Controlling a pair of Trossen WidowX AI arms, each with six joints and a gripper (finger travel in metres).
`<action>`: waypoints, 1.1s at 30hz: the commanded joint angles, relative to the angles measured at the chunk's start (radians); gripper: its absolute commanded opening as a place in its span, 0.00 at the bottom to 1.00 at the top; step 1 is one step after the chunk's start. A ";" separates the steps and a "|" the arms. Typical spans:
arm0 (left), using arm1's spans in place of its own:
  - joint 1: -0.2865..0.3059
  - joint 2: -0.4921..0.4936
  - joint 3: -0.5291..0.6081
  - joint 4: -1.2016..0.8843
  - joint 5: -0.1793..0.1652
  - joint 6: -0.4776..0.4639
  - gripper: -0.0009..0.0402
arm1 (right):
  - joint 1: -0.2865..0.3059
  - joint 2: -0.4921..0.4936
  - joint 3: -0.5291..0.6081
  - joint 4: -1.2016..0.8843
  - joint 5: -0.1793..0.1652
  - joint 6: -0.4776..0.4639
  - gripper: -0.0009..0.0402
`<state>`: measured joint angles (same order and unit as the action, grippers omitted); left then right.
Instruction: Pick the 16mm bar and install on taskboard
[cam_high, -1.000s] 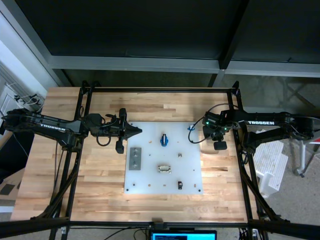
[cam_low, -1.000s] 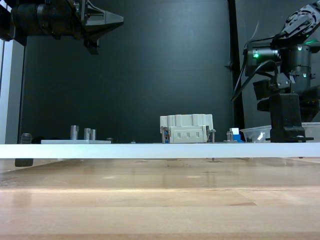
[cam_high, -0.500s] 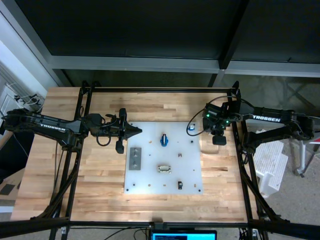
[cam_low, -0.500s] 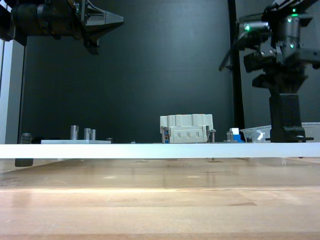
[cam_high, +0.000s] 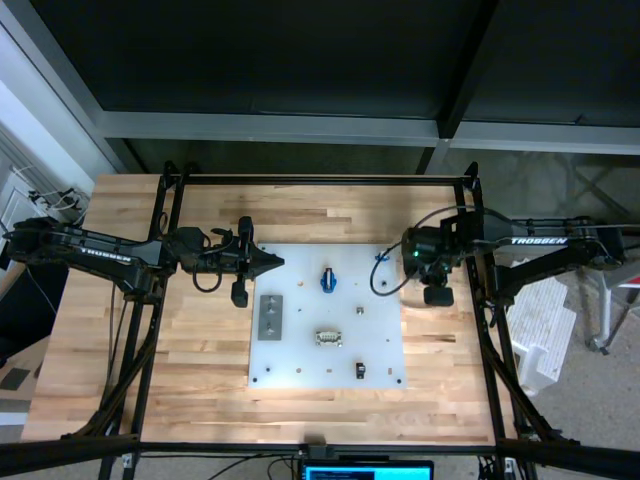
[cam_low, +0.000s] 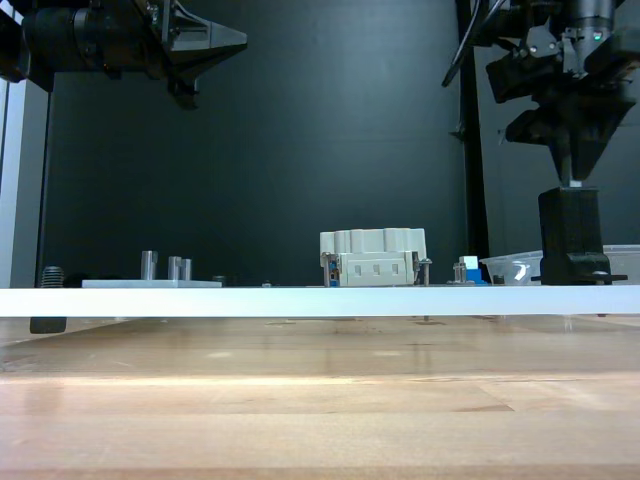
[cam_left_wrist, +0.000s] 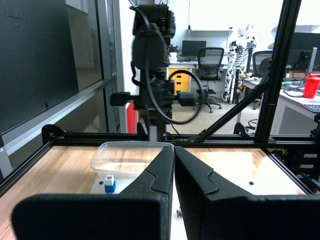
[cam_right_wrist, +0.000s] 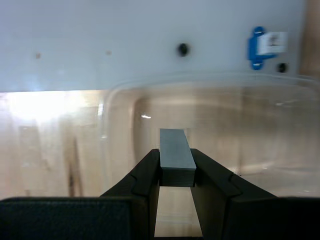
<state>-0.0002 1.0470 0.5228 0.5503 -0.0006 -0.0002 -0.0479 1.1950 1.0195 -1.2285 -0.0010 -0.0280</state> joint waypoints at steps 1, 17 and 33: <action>0.000 0.000 0.000 0.000 0.000 0.000 0.02 | 0.067 0.030 0.000 0.002 0.001 0.074 0.03; 0.000 0.000 0.000 0.000 0.000 0.000 0.02 | 0.373 0.148 0.000 0.072 0.016 0.380 0.03; 0.000 0.000 0.000 0.000 0.000 0.000 0.02 | 0.527 0.282 0.101 0.112 0.050 0.530 0.03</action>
